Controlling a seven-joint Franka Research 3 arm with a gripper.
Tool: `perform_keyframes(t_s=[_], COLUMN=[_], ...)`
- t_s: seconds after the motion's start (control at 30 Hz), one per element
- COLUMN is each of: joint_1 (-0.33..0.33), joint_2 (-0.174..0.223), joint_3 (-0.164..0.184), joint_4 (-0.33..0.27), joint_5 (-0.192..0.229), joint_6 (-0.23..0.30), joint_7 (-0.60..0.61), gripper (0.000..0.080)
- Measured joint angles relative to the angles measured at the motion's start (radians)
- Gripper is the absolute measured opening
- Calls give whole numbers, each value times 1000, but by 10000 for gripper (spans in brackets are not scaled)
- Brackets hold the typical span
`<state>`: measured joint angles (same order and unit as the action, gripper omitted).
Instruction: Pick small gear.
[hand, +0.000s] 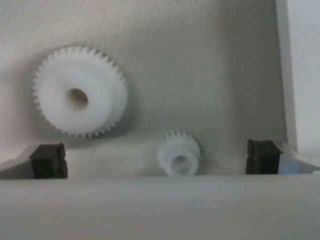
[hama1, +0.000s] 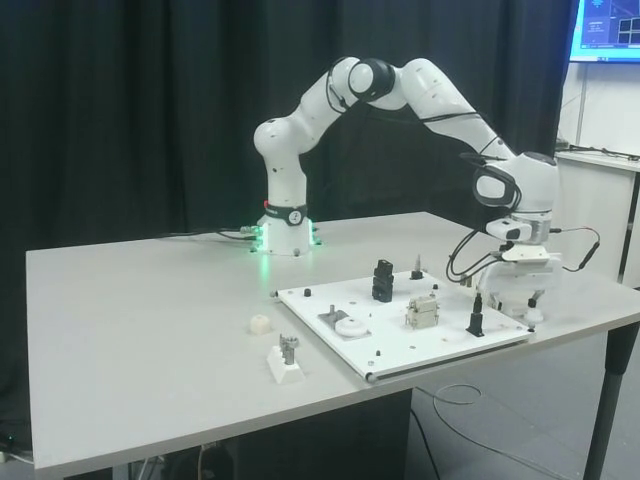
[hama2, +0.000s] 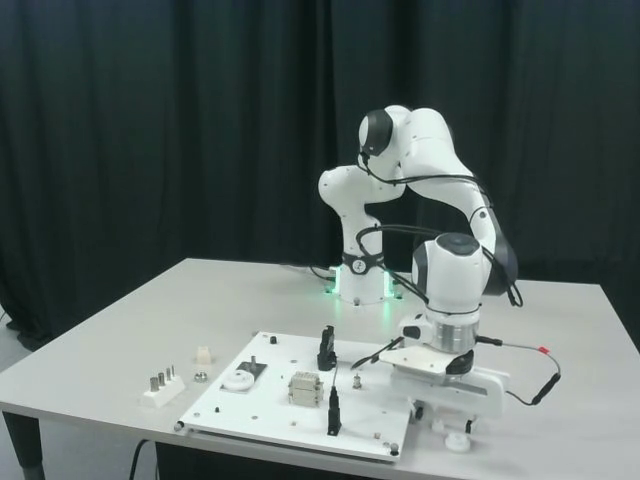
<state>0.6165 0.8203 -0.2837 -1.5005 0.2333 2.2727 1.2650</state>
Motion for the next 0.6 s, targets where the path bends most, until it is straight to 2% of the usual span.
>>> perform_keyframes(t_s=[0.6], joint_1=[-6], joint_2=[11], joint_3=[5], joint_4=[13], joint_5=[27], joint_6=[-22], joint_7=[-38], gripper=[800])
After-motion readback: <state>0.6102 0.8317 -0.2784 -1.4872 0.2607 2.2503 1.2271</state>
